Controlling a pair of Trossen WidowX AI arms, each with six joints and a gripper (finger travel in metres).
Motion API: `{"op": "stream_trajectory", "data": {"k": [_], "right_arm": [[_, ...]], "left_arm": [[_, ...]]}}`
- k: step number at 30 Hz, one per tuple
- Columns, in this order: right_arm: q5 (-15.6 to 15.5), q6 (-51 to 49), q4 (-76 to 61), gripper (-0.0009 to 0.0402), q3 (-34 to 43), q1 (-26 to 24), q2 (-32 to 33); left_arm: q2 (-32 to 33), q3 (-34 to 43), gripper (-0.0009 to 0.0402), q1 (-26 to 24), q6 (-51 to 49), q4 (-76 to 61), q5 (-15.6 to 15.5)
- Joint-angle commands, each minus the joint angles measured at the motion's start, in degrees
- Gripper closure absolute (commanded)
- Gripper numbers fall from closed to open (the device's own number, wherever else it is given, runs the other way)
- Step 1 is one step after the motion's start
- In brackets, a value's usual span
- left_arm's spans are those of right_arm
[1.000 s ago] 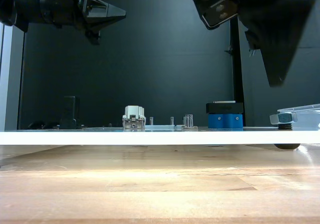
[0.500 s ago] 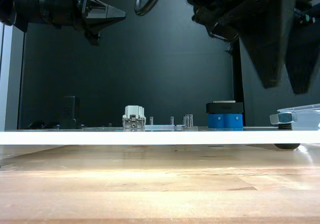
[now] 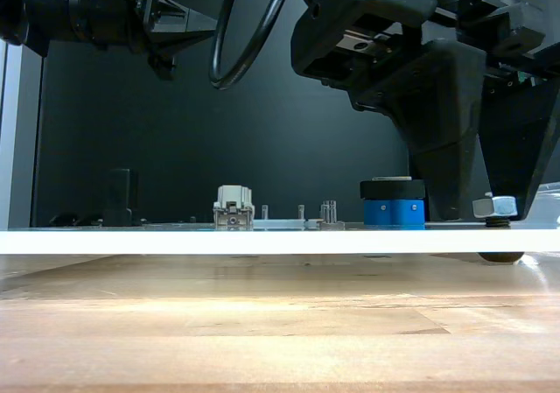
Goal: Unfasten the M12 nut and place it in the container
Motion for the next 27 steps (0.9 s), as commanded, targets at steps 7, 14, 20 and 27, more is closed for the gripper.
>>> {"op": "stream_trajectory", "data": {"k": [7,14,20,27], "right_arm": [[0.1,-0.8,-1.0,0.0297,0.0,0.0,0.0],[0.1,-13.9,-1.4,0.0353,0.0,0.0,-0.2],[0.1,-41.1,-2.8,0.0384,0.0,0.0,-0.4],[0.1,-70.8,-4.0,0.0391,0.0,0.1,-1.8]], "left_arm": [[0.0,0.0,0.0393,0.0,0.0,0.0,0.0],[0.0,0.0,0.0393,0.0,0.0,0.0,0.0],[0.0,0.0,0.0393,0.0,0.0,0.0,0.0],[0.0,0.0,0.0393,0.0,0.0,0.0,0.0]]}}
